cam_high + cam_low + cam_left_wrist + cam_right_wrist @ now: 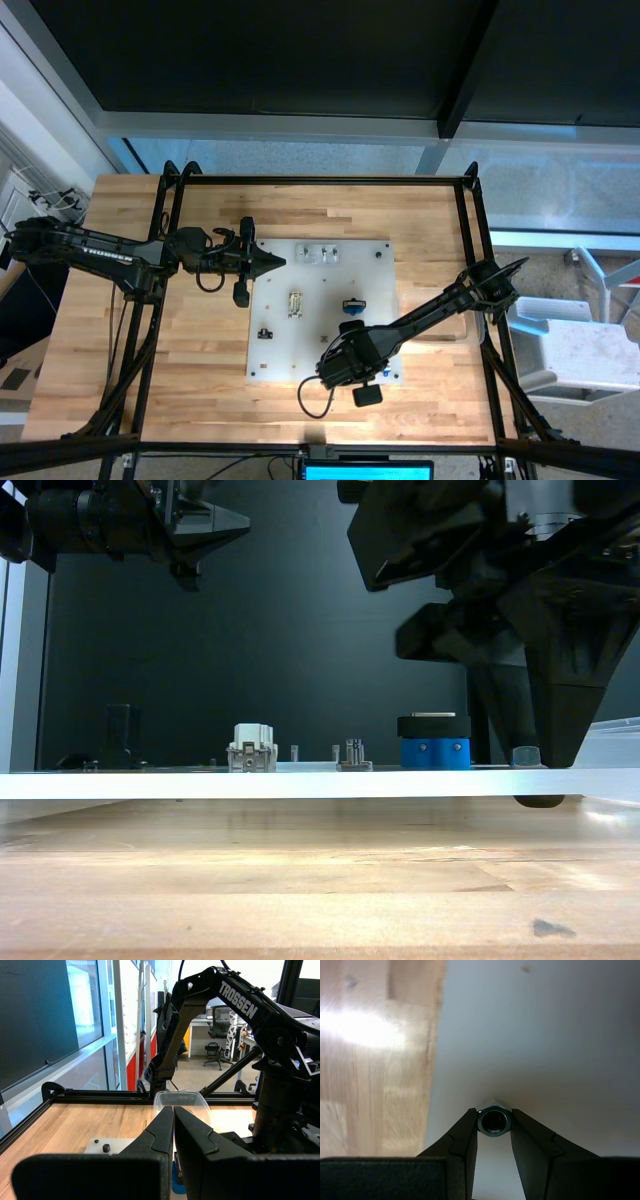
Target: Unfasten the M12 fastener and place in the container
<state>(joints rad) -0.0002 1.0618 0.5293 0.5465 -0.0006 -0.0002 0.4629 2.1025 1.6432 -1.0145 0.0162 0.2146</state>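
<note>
We logged: right gripper (493, 1118), white board's (300, 340) near right edge, clamped on M12 nut (494, 1122), stud hidden; left gripper (173, 1109), over board's left edge, fingers together; container (181, 1102), beside board's right edge. Risk, we judged: tip-grip slipping off while unscrewing

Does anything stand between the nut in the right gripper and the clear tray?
Nothing visible does. The right gripper holds the nut at the near right edge of the board; the tray lies just off the board's right side. The left gripper hangs shut over the board's left edge.
</note>
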